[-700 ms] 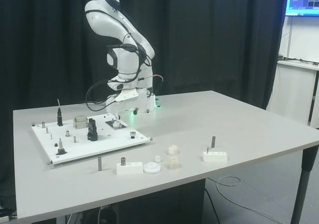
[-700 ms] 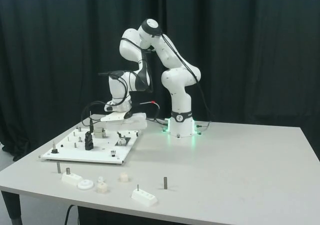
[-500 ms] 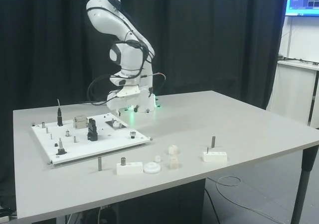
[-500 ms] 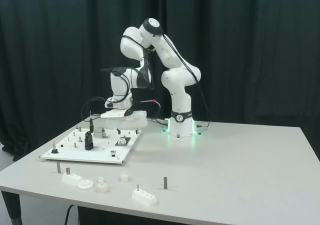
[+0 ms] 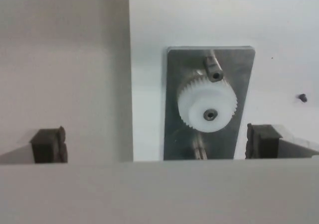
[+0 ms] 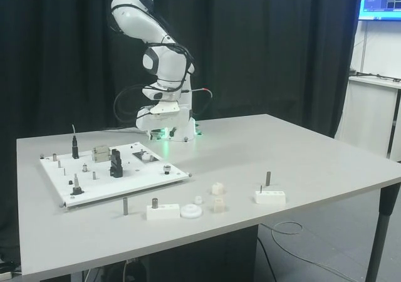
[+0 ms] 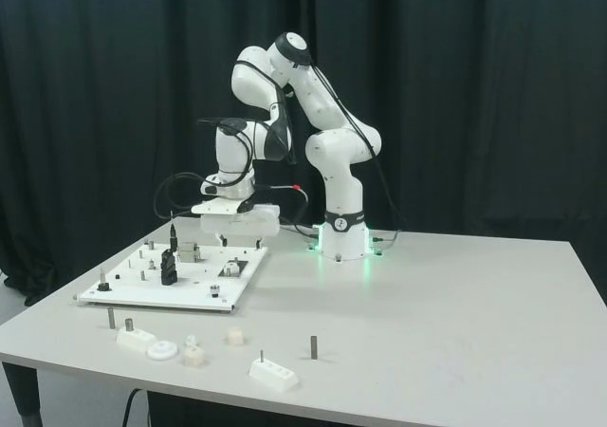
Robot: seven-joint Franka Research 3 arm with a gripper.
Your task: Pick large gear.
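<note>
The gripper [image 5: 155, 140] hangs in the air above the far edge of the white assembly board [image 6: 135, 175], and its two black fingertips [image 5: 49, 145] stand wide apart with nothing between them. In the wrist view a white gear [image 5: 207, 105] sits on a pin inside a grey metal recess [image 5: 242, 84] of the board – it lies below the gripper and closer to one fingertip than to the other, and no finger touches it. A short metal shaft [image 5: 212, 68] lies just beside the gear's teeth in the same recess.

In the first room view the white arm [image 6: 160, 56] is folded high over the board, and a green light [image 6: 166, 133] shows at its base. On the board stand a black block [image 6: 116, 162], a grey metal box [image 6: 99, 153] and several small pegs.

On the grey table [image 6: 301, 156] in front of the board, well apart from the gripper, lie loose white parts – a flat toothed disc that looks like a larger gear [image 6: 191, 211], touching or just beside a white block with a peg [image 6: 162, 211], two small white pieces [image 6: 217, 188], and another white block [image 6: 270, 197] with a thin pin. A metal peg [image 6: 268, 178] stands upright near that block.
</note>
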